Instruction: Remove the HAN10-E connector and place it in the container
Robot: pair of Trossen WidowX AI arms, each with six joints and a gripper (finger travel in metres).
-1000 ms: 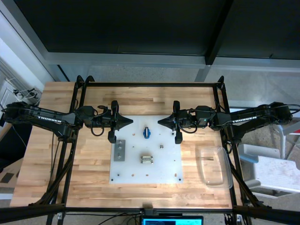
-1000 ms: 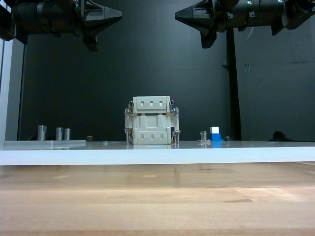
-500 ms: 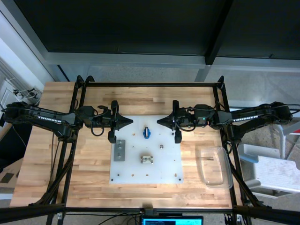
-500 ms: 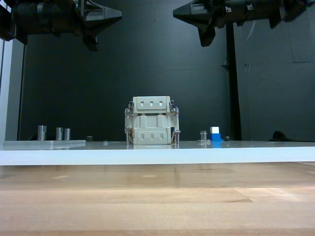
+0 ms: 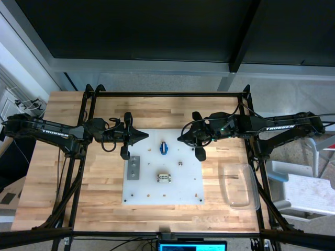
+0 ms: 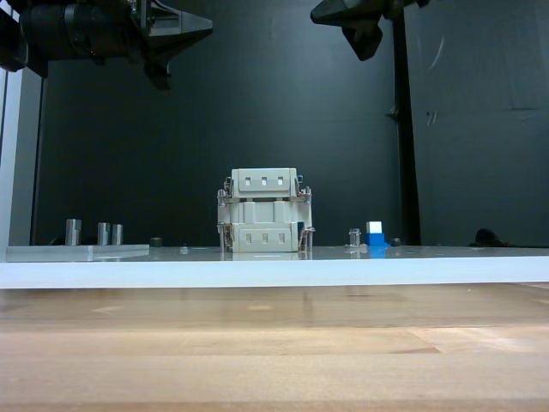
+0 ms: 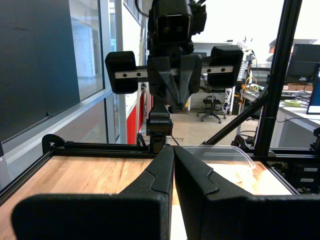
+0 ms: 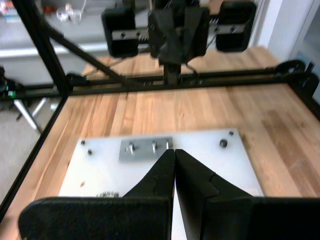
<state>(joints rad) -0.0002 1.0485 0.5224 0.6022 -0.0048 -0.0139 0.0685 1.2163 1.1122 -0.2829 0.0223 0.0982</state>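
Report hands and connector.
Left hand shut, raised over flat white board's far left. Right hand shut, raised over its far right. Small light-grey rectangular connector on board, untouched. Clear plastic tray beside board.

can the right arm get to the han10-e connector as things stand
Probably yes. The right gripper, shut, hangs above the white board, and nothing covers the HAN10-E connector on it. The left gripper, shut, hangs off to the left, out of the way.
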